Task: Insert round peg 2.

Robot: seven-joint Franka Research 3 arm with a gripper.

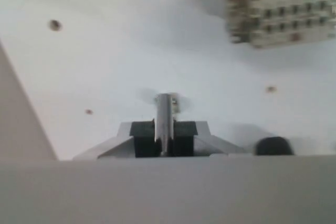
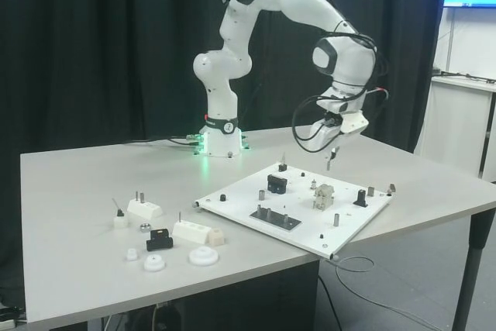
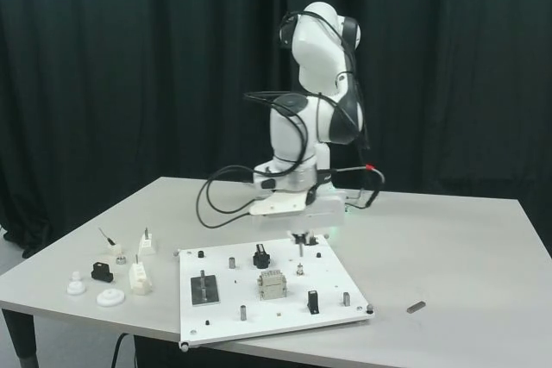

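Round peg 2 [image 1: 165, 121] is hanging upright in the gripper [image 1: 164, 145], whose two black fingers are clamping it from either side, and the arm is holding it in the air above the far part of the white board [image 2: 232, 207], not touching anything. From where I am standing, the main worry is alignment: if the peg is sitting even slightly tilted in the fingers, or coming down a little off the hole, its tip is likely going to catch on the rim and jam or slip in the grasp. I cannot tell from any view exactly which hole is meant to receive it. Things are crowding the board around the drop zone: a black block [image 2: 277, 184] is sitting near the peg's path, a ribbed connector block [image 3: 272, 285] is standing toward the middle, and a grey plate [image 2: 274, 218] with short posts is lying nearer the front edge. Loose white parts [image 2: 200, 232] are resting well apart on the grey table [image 2: 70, 184], out of the way.
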